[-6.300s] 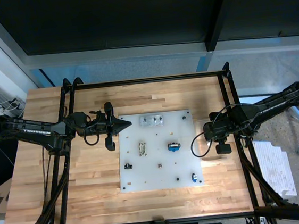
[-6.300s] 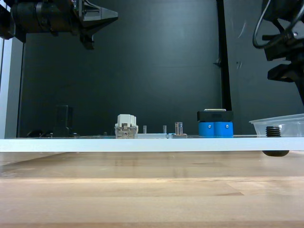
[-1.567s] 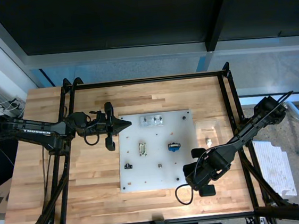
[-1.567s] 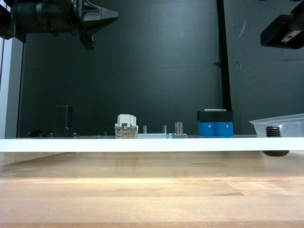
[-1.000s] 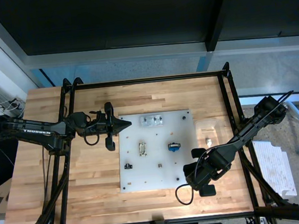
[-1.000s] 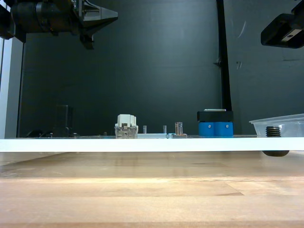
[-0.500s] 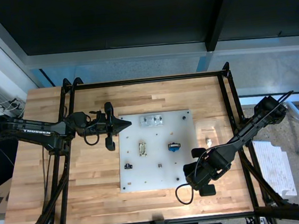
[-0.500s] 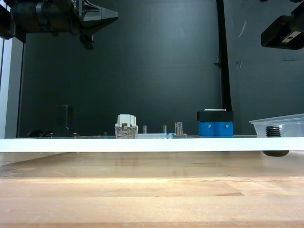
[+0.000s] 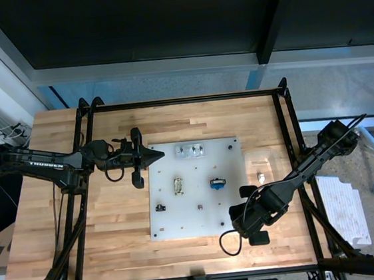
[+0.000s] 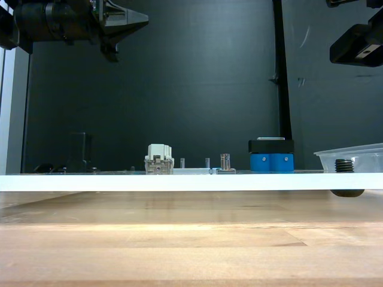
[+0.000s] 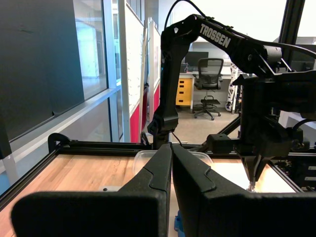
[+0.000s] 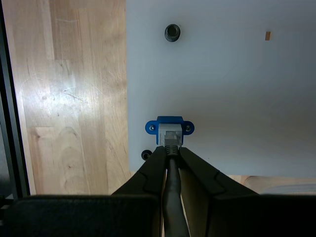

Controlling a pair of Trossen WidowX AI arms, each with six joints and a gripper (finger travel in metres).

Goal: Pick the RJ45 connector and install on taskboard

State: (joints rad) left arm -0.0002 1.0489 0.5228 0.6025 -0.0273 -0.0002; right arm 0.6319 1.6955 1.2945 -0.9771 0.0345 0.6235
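Right wrist view shows the right gripper (image 12: 171, 148), newly arrived from the clear tray (image 10: 350, 153), pinching the RJ45 connector (image 12: 171, 135) at the blue socket block (image 12: 169, 121) on the taskboard (image 12: 237, 98) just ahead, so seating seems close; the left gripper (image 9: 160, 154) hangs well apart, pressed together.

The taskboard (image 9: 172, 222) is matt and white, the table (image 9: 115, 221) smooth pale wood.

High: above near edge, looking down, whole taskboard (image 9: 181, 214). Low: tabletop level, same taskboard edge-on. Wrist cam, left gripper (image 11: 171, 147): level across table (image 11: 69, 175). Wrist cam, right gripper (image 12: 170, 148): straight down, close on taskboard.
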